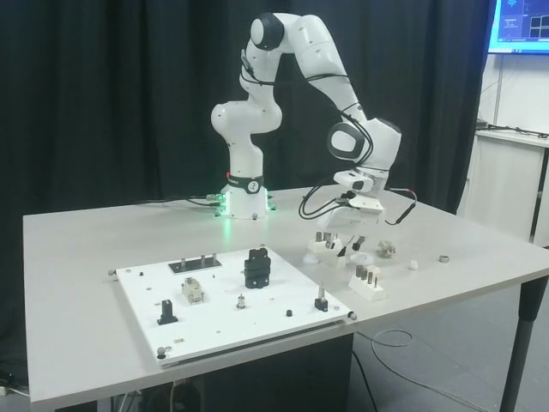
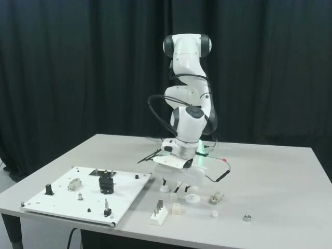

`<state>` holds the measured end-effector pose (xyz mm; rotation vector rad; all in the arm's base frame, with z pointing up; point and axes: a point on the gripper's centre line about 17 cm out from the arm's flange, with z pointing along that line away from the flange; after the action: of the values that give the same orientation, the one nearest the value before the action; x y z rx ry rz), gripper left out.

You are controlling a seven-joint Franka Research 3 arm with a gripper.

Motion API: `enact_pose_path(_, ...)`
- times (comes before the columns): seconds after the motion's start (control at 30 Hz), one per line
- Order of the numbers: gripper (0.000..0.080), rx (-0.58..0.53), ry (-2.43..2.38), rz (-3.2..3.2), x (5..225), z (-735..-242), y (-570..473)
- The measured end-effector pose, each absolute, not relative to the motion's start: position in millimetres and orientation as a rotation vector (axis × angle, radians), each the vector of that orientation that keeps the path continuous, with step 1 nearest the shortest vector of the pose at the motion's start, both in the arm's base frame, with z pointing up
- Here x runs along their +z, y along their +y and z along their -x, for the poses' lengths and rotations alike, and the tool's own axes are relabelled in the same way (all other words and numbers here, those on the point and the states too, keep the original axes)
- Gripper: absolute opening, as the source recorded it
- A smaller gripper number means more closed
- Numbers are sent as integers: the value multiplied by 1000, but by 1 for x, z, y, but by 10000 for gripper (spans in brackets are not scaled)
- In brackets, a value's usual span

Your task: Pick USB.

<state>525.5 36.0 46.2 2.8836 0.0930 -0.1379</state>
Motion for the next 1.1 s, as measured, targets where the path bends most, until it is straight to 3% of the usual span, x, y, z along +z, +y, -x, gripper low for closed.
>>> enact_pose_path(0.53,800,-117,111,-2881,42,-529,32)
enact_pose_path(0.57,660,-116,112,-2880,41,-530,32)
enact_pose_path(0.73,660,-113,118,-2877,40,-530,31)
enact_pose_path(0.77,464,-113,120,-2877,40,-530,30)
enact_pose_path(0.93,464,-112,124,-2874,39,-531,30)
enact_pose_path(0.97,264,-112,124,-2874,39,-531,30)
enact_pose_path(1.1,264,-111,125,-2874,39,-531,30)
